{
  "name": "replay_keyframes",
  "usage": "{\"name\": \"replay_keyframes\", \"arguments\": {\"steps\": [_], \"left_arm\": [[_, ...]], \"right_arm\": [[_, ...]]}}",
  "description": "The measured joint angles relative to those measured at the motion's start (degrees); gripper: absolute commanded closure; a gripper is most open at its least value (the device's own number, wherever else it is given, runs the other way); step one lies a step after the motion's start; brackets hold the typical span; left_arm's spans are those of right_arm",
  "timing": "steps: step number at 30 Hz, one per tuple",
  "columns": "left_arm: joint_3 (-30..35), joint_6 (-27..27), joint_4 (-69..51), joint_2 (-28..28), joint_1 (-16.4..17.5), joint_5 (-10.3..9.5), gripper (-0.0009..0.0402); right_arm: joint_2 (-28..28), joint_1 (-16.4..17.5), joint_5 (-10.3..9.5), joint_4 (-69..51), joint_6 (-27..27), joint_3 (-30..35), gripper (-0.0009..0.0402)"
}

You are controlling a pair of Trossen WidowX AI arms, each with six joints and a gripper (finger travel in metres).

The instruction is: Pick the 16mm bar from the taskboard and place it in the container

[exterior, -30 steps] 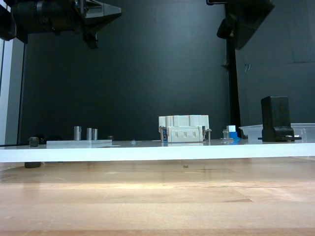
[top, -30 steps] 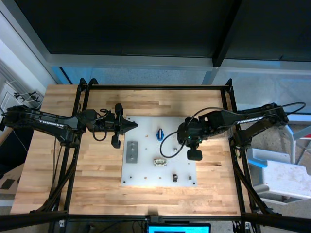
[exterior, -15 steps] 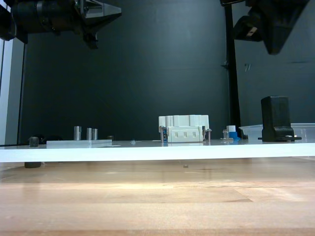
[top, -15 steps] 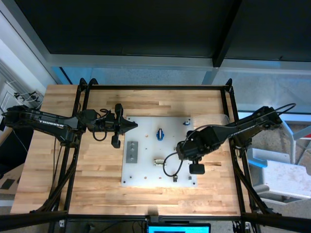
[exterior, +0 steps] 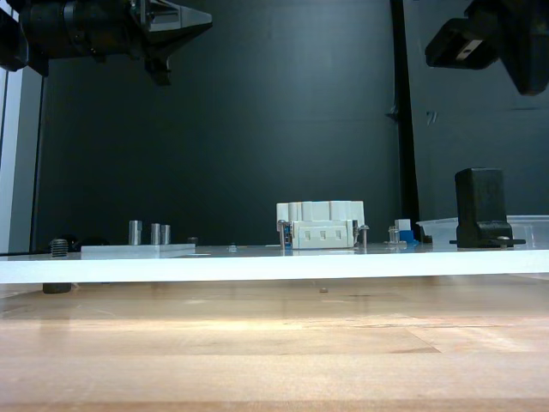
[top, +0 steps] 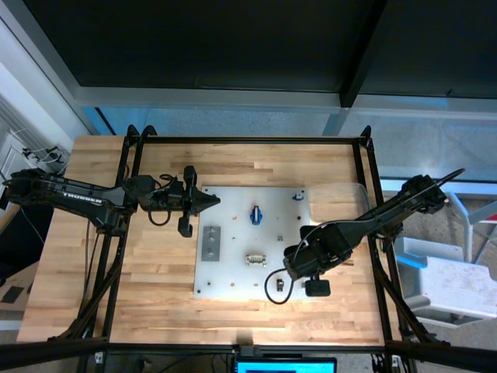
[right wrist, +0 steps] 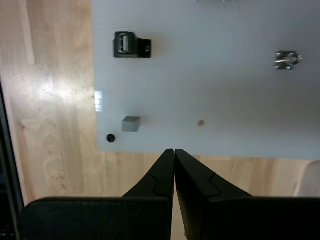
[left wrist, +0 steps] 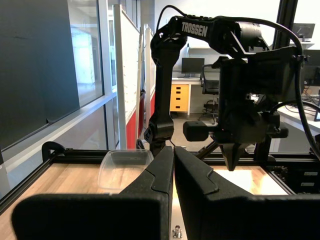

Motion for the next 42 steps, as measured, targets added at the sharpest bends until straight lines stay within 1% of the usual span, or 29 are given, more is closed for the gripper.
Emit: {"name": "replay_keyframes", "arguments": {"steps": [3, 7, 15, 20, 21, 24, 28, 32, 39, 41, 42], "left_arm": [[0.0, 0.0, 0.0, 0.0, 0.0, 0.00, 0.0393], [0.0, 0.0, 0.0, 0.0, 0.0, 0.00, 0.0393], [0.0, 0.0, 0.0, 0.0, 0.0, 0.00, 0.0393], [0.0, 0.0, 0.0, 0.0, 0.0, 0.00, 0.0393], [0.0, 0.0, 0.0, 0.0, 0.0, 0.00, 0.0393], [0.0, 0.0, 0.0, 0.0, 0.0, 0.00, 0.0393], [0.0, 0.0, 0.0, 0.0, 0.0, 0.00, 0.0393], [0.0, 0.0, 0.0, 0.0, 0.0, 0.00, 0.0393], [0.0, 0.0, 0.0, 0.0, 0.0, 0.00, 0.0393], [0.0, 0.0, 0.0, 0.0, 0.0, 0.00, 0.0393], [0.0, 0.0, 0.0, 0.0, 0.0, 0.00, 0.0393]], "right_arm": [[0.5, 0.4, 0.02, 0.3, 1.0, 0.0, 0.0389], [1.3, 1.2, 0.00, 0.5, 2.0, 0.0, 0.0362], [2.9, 2.9, 0.11, 1.0, 4.1, -0.2, 0.0271], [4.1, 3.7, 1.42, 2.0, 4.3, -0.2, 0.0214], [4.3, 3.8, 1.86, 2.3, 4.3, -0.3, 0.0205], [5.1, 4.3, 2.12, 2.7, 4.5, -0.9, 0.0185], [5.9, 5.3, 2.03, 5.7, 5.4, -2.5, 0.0173], [5.9, 5.7, 1.55, 8.2, 6.8, -4.8, 0.0174], [6.4, 6.5, 1.44, 12.4, 8.7, -8.7, 0.0173], [6.9, 6.6, 0.66, 12.6, 8.8, -9.1, 0.0173], [7.1, 6.6, 0.66, 12.9, 8.8, -9.2, 0.0173]]}}
